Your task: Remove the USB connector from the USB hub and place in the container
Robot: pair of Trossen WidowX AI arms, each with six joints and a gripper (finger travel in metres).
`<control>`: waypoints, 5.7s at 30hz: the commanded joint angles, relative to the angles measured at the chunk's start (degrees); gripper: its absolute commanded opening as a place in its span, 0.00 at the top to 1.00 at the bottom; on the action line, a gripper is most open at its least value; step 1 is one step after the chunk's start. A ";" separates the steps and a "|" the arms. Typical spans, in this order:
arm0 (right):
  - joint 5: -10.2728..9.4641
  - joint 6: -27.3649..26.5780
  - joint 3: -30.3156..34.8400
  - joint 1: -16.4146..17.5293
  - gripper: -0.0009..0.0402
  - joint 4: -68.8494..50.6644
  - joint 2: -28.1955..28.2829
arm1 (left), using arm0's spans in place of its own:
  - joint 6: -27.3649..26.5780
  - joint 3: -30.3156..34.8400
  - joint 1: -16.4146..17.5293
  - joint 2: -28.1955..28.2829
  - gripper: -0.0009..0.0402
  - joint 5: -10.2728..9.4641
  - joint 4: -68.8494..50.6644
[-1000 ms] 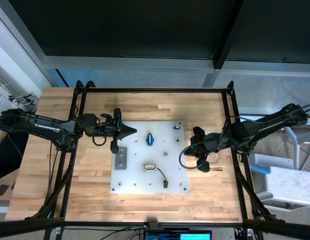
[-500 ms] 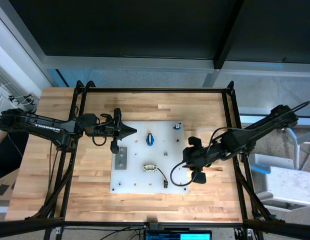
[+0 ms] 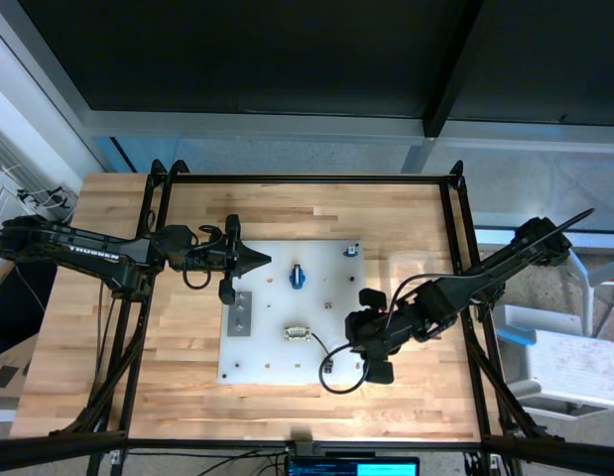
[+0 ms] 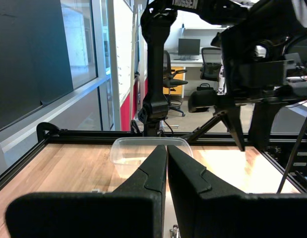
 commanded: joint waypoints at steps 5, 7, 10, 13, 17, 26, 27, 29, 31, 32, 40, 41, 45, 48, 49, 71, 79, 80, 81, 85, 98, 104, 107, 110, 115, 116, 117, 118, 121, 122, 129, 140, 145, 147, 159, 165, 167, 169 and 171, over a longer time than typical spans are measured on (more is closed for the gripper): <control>0.07 1.86 2.36 0.50 0.61 0.04 3.69 | 0.02 0.02 0.00 -0.02 0.98 0.02 0.00; 0.20 2.12 3.13 0.72 0.61 0.04 4.76 | 0.02 0.02 0.02 -0.02 0.98 0.02 0.00; 0.20 2.12 3.65 0.81 0.61 0.26 6.03 | 0.02 0.02 0.00 -0.02 0.98 0.02 0.00; 0.22 2.32 3.63 0.87 0.61 1.29 7.02 | 0.02 0.02 0.00 -0.02 0.98 0.02 0.02; 0.26 2.82 3.63 0.96 0.61 2.62 8.37 | 0.02 0.02 0.00 -0.02 0.98 0.02 0.00; 0.39 2.69 5.46 0.92 0.61 2.73 11.61 | 0.02 0.02 0.00 -0.02 0.98 0.02 0.02; 0.42 2.64 5.77 0.90 0.61 2.73 12.09 | 0.02 0.02 0.00 -0.02 0.98 0.02 0.02; 0.42 1.99 6.51 0.81 0.61 2.49 13.03 | 0.02 0.02 0.00 0.00 0.98 0.02 0.00; 0.50 1.70 7.15 0.79 0.61 2.29 13.92 | 0.02 0.02 0.00 0.00 0.98 0.02 0.00; 0.46 1.66 7.30 0.61 0.61 2.29 14.43 | 0.02 0.02 0.02 0.00 0.98 0.02 0.00; 0.44 1.18 7.28 0.17 0.61 2.71 17.03 | 0.02 0.02 0.00 0.00 0.98 0.02 0.00; 0.46 1.18 7.28 0.15 0.61 2.75 17.18 | 0.02 0.02 0.00 0.00 0.98 0.02 0.00; 0.42 1.09 7.28 0.02 0.61 2.80 17.99 | 0.02 0.02 0.02 0.00 0.98 0.02 0.00; 0.44 1.14 7.28 0.02 0.63 2.80 18.10 | 0.02 0.02 0.00 0.00 0.98 0.04 0.00; 0.44 1.14 7.28 0.02 0.65 2.86 18.10 | 0.02 0.02 0.02 0.00 0.98 0.02 0.00; -0.11 -0.66 7.28 -0.09 0.98 2.99 18.05 | 0.02 0.02 0.02 0.00 0.98 0.02 0.00; -0.50 -2.49 9.42 -0.35 0.98 1.53 19.21 | 0.02 0.02 0.00 0.00 0.98 0.04 0.00; -0.50 -3.08 10.34 -0.35 0.98 0.79 19.69 | 0.02 0.02 0.00 -0.02 0.98 0.02 0.00; -0.48 -3.39 11.47 -0.50 0.98 -0.24 20.44 | 0.02 0.02 0.00 0.00 0.98 0.02 -0.02; -0.55 -5.49 16.26 -0.92 0.98 -4.17 23.23 | 0.02 0.02 0.02 0.00 0.98 0.02 0.00; 0.72 -5.90 16.96 -0.68 0.98 -5.75 22.88 | 0.02 0.02 0.00 0.00 0.98 0.02 0.00; 2.14 -4.24 11.08 0.37 0.98 -0.07 19.45 | 0.02 0.02 0.02 0.00 0.98 0.02 0.00; 3.15 -3.08 7.76 1.07 0.98 3.43 17.55 | 0.02 0.02 0.00 0.00 0.98 0.02 0.00; 4.74 -2.67 4.81 1.99 0.98 6.34 15.45 | 0.02 0.02 0.00 0.00 0.98 0.02 0.00; 4.48 -1.84 1.97 2.45 0.98 8.20 13.35 | 0.02 0.02 0.00 0.00 0.98 0.02 0.00; 4.50 -1.86 1.77 2.49 0.98 8.35 13.14 | 0.02 0.02 0.00 0.00 0.98 0.02 -0.02; 4.50 -1.86 1.68 2.58 0.98 8.37 13.05 | 0.02 0.02 0.02 0.00 0.98 0.02 0.00; 4.48 -1.92 1.68 2.60 0.98 8.31 12.94 | 0.02 0.02 0.00 0.00 0.98 0.02 0.02; 4.07 -1.90 1.70 2.62 0.98 8.24 12.72 | 0.02 0.02 0.00 -0.02 0.98 0.02 0.00; 3.91 -1.90 1.70 2.62 0.98 8.22 12.50 | 0.02 0.02 0.00 0.00 0.98 0.02 0.00; 1.97 -1.27 1.68 2.58 0.98 5.35 10.40 | 0.02 0.02 0.00 0.00 0.98 0.02 0.00; -0.07 0.42 0.87 2.49 0.98 -3.69 3.50 | 0.02 0.02 0.02 0.00 0.98 0.02 0.00; -0.04 0.83 -2.84 2.45 0.98 -3.74 -0.79 | 0.02 0.02 0.00 0.00 0.98 0.02 0.00; -0.04 1.20 -4.59 2.25 0.98 -3.74 -2.71 | 0.02 0.02 0.00 0.00 0.98 0.02 0.02; -0.04 1.73 -16.00 0.33 0.98 -4.15 -15.23 | 0.02 0.02 0.00 0.00 0.98 0.04 0.02; -0.04 1.86 -20.33 -0.98 0.98 -6.64 -21.22 | 0.02 0.02 0.00 0.00 0.98 0.02 0.00; -0.11 1.90 -21.81 -1.46 0.98 -6.95 -23.28 | 0.02 0.02 0.02 0.00 0.98 0.02 0.02; -0.15 1.95 -22.99 -1.86 0.98 -7.67 -24.94 | 0.02 0.02 0.00 0.00 0.98 0.02 0.00; -0.13 2.38 -24.00 -2.23 0.98 -8.74 -26.60 | 0.02 0.02 0.00 0.00 0.98 0.02 0.00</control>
